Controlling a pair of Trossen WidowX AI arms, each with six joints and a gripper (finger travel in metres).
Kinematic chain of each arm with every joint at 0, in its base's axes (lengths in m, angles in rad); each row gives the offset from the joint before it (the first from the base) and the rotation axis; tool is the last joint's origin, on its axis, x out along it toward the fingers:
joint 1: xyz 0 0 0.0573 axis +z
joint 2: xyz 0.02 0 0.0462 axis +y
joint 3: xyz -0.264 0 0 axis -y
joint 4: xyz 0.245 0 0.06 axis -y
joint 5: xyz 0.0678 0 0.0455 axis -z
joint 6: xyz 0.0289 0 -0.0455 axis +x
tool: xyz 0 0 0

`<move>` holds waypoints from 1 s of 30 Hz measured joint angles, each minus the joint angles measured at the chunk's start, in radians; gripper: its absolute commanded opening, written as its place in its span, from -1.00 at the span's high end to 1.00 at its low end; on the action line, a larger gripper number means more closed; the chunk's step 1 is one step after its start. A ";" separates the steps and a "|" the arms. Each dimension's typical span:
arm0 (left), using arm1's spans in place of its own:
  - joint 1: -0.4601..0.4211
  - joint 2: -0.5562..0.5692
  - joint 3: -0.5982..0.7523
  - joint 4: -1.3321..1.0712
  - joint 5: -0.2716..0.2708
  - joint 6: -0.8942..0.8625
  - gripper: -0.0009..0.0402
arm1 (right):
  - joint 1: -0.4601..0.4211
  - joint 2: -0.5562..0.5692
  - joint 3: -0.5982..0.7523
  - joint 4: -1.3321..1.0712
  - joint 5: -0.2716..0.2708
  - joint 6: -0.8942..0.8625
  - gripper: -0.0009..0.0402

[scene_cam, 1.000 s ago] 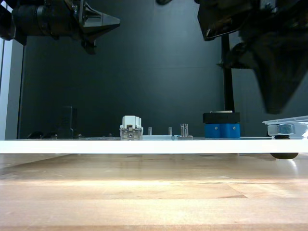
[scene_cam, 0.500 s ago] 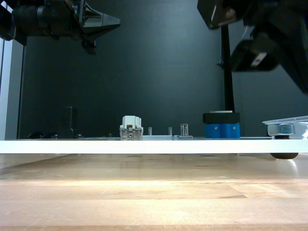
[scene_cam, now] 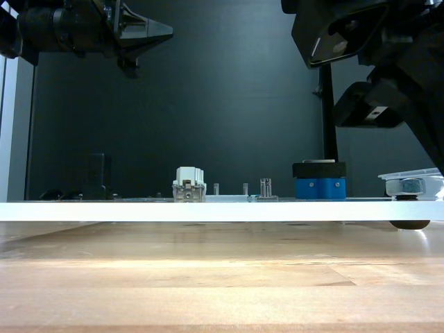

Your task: Unfasten the M12 nut and place it in the container

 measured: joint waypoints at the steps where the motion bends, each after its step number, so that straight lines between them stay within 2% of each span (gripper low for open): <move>1: 0.000 0.000 0.000 0.000 0.000 0.000 0.96 | -0.002 0.000 -0.002 0.005 0.000 -0.001 0.96; 17: 0.000 0.000 0.000 0.000 0.000 0.000 0.96 | -0.002 0.000 -0.026 0.036 0.033 -0.003 0.96; 18: 0.000 0.000 0.000 0.000 0.000 0.000 0.96 | -0.002 0.000 -0.026 0.027 0.044 -0.002 0.96; 19: 0.000 0.000 0.000 0.000 0.000 0.000 0.96 | -0.002 0.000 -0.025 0.010 0.080 -0.002 0.96; 20: 0.000 0.000 0.000 0.000 0.000 0.000 0.96 | -0.001 0.000 -0.021 -0.018 0.134 0.002 0.96; 23: 0.000 0.000 0.000 0.000 0.000 0.000 0.96 | 0.000 -0.002 0.009 -0.130 0.341 0.055 0.96; 24: 0.000 0.000 0.000 0.000 0.000 0.000 0.96 | -0.001 -0.008 0.020 -0.152 0.371 0.061 0.96; 25: 0.000 0.000 0.000 0.000 0.000 0.000 0.96 | -0.002 -0.014 0.030 -0.157 0.381 0.061 0.96; 28: 0.000 0.000 0.000 0.000 0.000 0.000 0.96 | 0.002 -0.023 0.044 -0.161 0.356 0.061 0.96; 30: 0.000 0.000 0.000 0.000 0.000 0.000 0.96 | 0.003 -0.023 0.051 -0.164 0.314 0.064 0.96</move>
